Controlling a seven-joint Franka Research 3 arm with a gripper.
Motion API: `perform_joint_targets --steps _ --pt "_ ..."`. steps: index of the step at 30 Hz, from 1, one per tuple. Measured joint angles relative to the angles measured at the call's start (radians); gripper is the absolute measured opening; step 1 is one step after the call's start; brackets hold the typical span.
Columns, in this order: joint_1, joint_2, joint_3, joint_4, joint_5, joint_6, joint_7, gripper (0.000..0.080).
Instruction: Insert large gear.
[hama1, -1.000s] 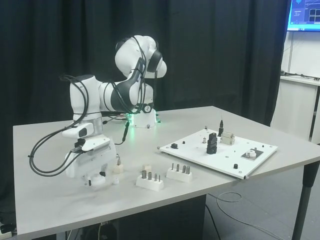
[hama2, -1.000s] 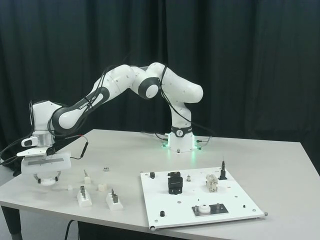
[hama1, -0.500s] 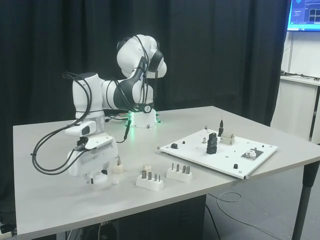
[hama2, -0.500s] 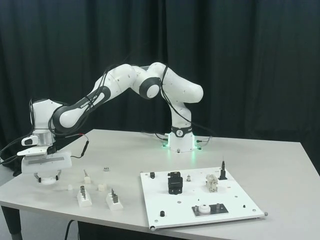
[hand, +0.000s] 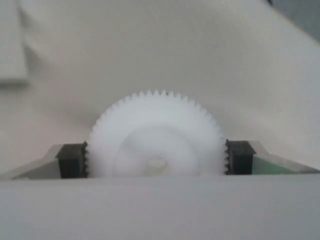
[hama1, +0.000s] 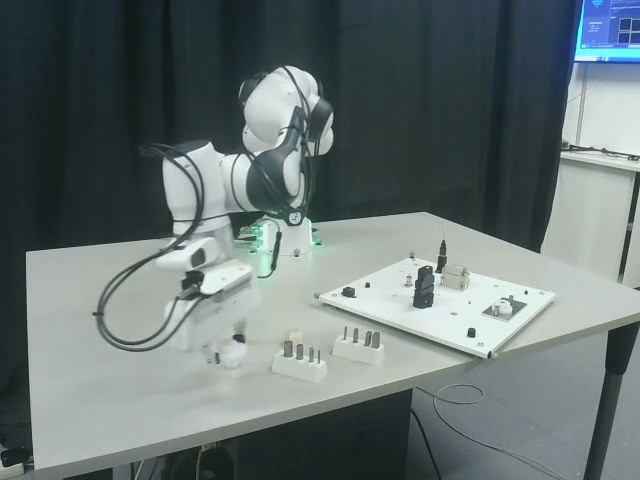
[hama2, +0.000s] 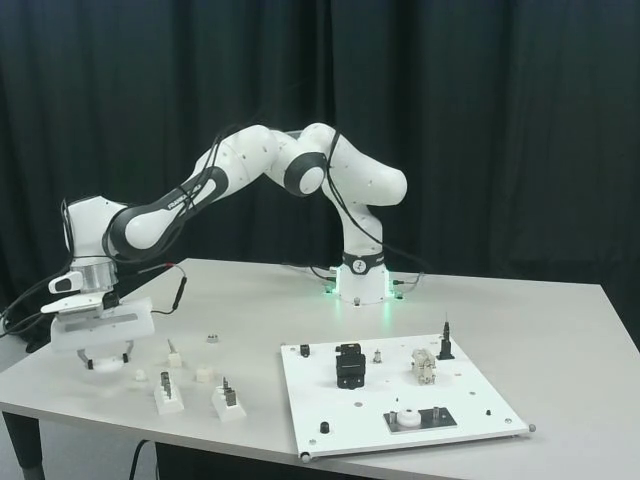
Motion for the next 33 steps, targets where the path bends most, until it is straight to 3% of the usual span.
perform_joint_targets --steps 11,33 --pt "0.078 -0.02 0.0 0.0 0.048 -0.079 0.03 0.0594" --pt "0.26 -0.087 -0.018 -0.028 0.049 -0.256 0.257 0.0594"
